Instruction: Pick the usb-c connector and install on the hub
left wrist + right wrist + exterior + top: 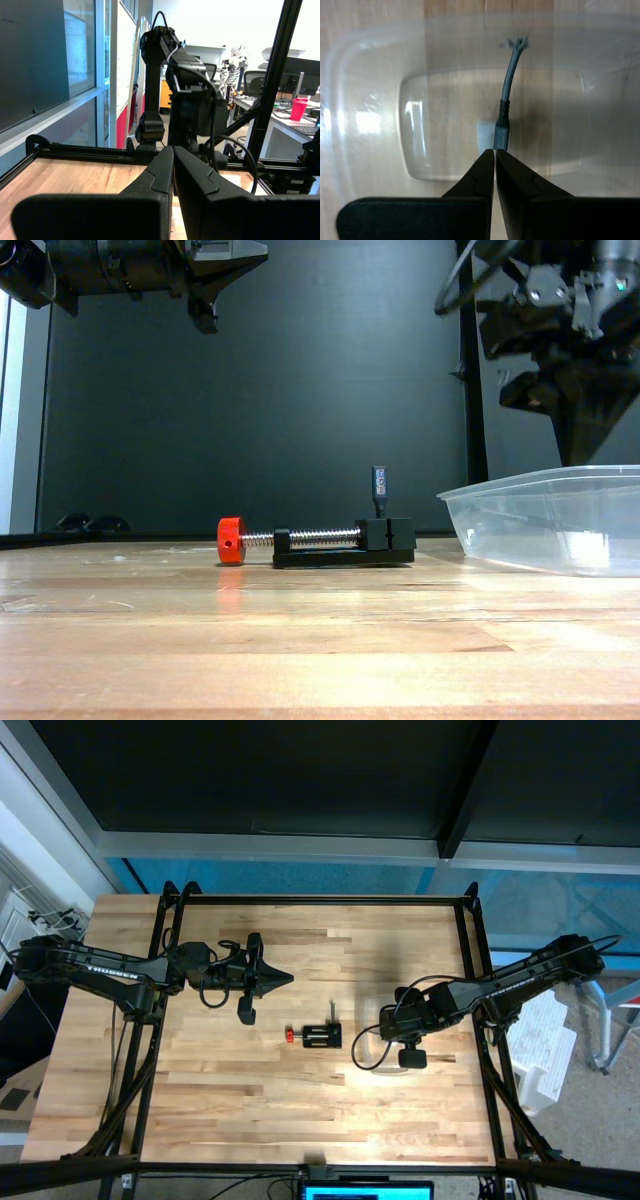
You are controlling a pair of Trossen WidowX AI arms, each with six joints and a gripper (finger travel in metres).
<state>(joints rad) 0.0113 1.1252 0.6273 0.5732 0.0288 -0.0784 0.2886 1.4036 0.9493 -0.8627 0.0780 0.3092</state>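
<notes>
The usb-c connector [502, 131], a dark plug on a short grey cable stub, lies free on the floor of a clear plastic tub [355, 75]. My right gripper [494, 151] hangs just above it, shut, with its tips beside the plug's near end and nothing visibly between them. In the low view the right gripper [582, 445] stands over the tub [520, 530]. The hub [379, 486] stands upright, clamped in a small black vise [345, 543]. My left gripper [288, 979] is high at the back left, shut and empty, pointing right.
The vise [322, 1036] has a red knob [290, 1035] on its left and sits mid-table, just left of the tub [368, 1050]. Black frame rails [320, 900] border the table. Bare wood lies in front of the vise.
</notes>
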